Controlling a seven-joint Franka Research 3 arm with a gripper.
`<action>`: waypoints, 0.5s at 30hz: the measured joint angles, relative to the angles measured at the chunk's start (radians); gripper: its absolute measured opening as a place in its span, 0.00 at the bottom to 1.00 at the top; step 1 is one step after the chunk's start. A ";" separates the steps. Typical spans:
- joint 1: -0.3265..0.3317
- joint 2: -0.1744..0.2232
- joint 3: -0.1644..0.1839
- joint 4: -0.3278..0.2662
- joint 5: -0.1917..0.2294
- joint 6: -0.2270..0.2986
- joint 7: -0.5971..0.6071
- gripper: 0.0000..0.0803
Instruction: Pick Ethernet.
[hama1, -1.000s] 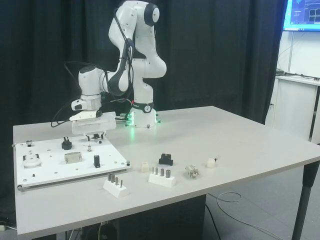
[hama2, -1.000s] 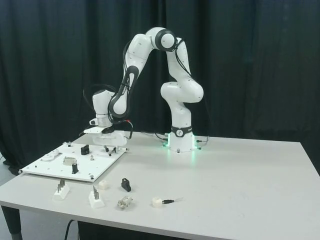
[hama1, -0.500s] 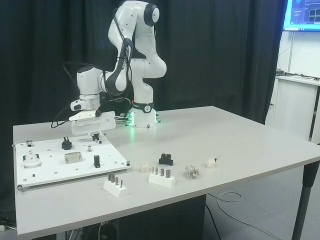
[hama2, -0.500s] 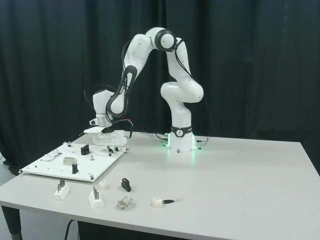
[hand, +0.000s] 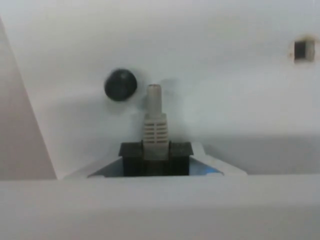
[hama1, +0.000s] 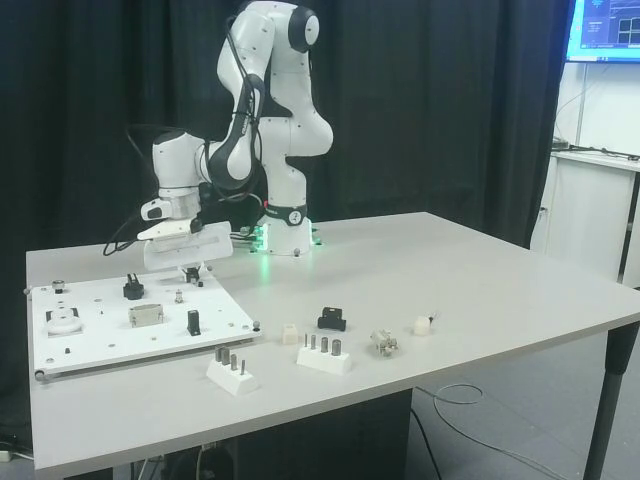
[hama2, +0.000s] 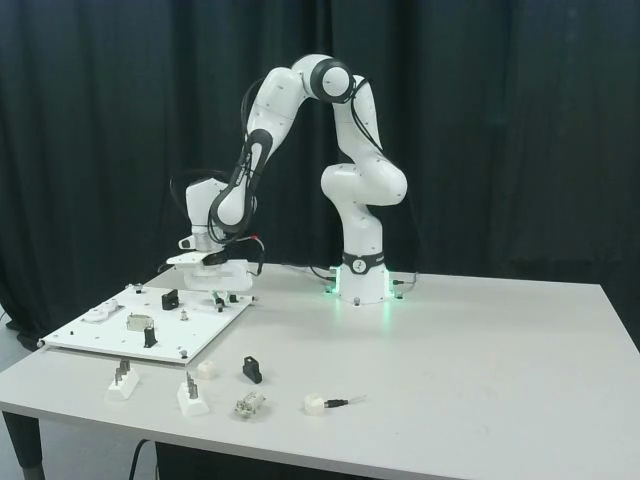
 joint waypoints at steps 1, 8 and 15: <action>0.005 -0.004 -0.002 0.000 0.002 0.000 0.000 0.13; 0.051 -0.047 -0.031 0.001 0.003 -0.005 0.007 0.13; 0.085 -0.085 -0.066 0.001 -0.006 -0.023 0.008 0.13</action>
